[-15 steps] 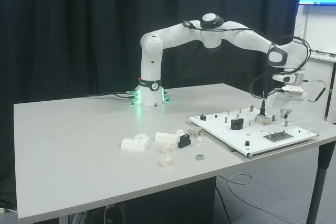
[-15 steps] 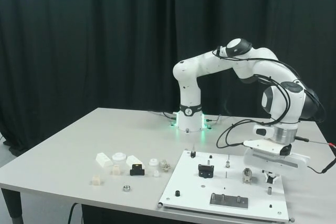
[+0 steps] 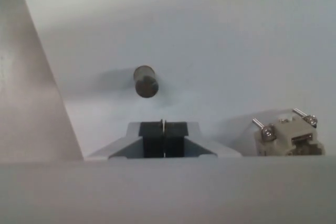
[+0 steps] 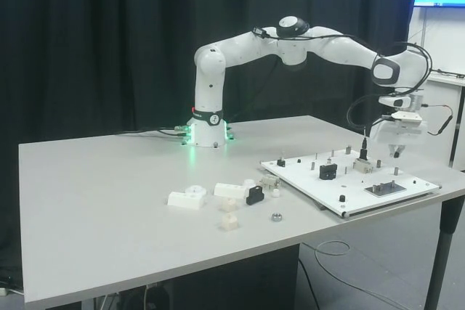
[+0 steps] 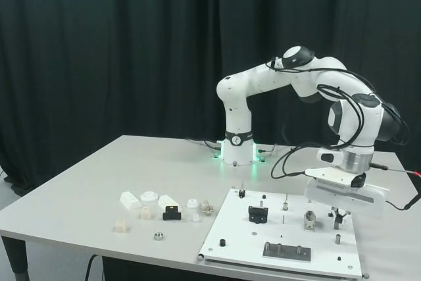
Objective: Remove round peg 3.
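Note:
In the wrist view a short round grey peg (image 3: 145, 82) stands upright in the white board (image 3: 220, 30). My gripper (image 3: 164, 140) is above it and a little to one side, shut, with its black pads pressed together and nothing visible between them. In the first room view the gripper (image 4: 397, 152) hangs over the far right part of the board (image 4: 305, 176), above a small peg (image 4: 394, 171). The second room view shows the gripper (image 5: 337, 214) just above the board (image 5: 240, 240).
A screwed connector (image 3: 290, 135) sits on the board close to the peg. The board also carries a black block (image 4: 328, 171), several thin pins and a grey plate (image 4: 383, 189). Loose white blocks (image 4: 186, 199), a black piece (image 4: 254, 195) and a nut (image 4: 276, 216) lie on the grey table (image 4: 109, 179).
The wrist and gripper have risen a little above the board. The parts on the board and table have not moved.

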